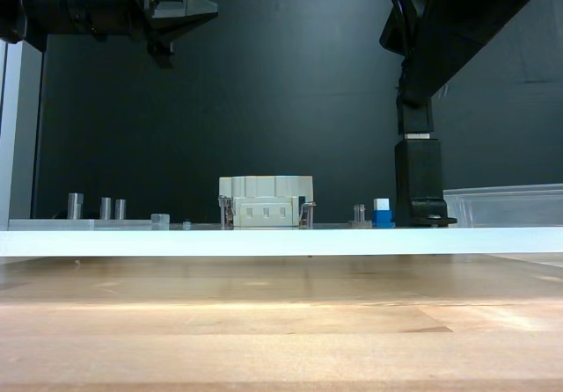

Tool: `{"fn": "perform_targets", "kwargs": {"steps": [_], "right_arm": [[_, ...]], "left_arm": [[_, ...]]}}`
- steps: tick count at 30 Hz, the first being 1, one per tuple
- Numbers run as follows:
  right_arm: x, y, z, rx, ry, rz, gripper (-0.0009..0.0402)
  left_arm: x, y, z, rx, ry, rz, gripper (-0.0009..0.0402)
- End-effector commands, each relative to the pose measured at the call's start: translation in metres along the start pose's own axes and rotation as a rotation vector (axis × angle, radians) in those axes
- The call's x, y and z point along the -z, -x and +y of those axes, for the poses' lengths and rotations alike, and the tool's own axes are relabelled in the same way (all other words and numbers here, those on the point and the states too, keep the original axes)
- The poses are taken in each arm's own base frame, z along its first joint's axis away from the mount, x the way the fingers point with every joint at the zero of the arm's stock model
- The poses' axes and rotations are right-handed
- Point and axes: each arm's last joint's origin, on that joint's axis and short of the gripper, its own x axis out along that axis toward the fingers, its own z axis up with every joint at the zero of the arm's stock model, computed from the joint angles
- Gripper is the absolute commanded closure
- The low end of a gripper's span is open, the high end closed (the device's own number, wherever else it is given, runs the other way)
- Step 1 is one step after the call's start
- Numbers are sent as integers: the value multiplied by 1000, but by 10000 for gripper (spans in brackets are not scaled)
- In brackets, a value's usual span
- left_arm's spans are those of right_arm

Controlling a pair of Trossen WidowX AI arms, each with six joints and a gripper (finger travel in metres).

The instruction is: Remove the USB connector from the USB hub and place in the container

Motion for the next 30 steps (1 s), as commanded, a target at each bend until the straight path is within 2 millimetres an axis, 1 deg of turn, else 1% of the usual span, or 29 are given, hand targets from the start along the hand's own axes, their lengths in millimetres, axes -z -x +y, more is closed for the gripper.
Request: {"fn": "perform_targets", "kwargs": {"steps": [1,18,23,30], "right_arm": [[-1,0,0,6,1,-7,390],[-2,1,2,-15,12,-25,393],[-3,4,2,-20,11,-42,393],[2,10,-1,-33,5,-64,393]], "left_arm": [[0,0,0,0,0,0,392],[0,0,0,0,0,-1,392],[0,0,0,0,0,0,392],[0,0,0,0,0,0,392]]}}
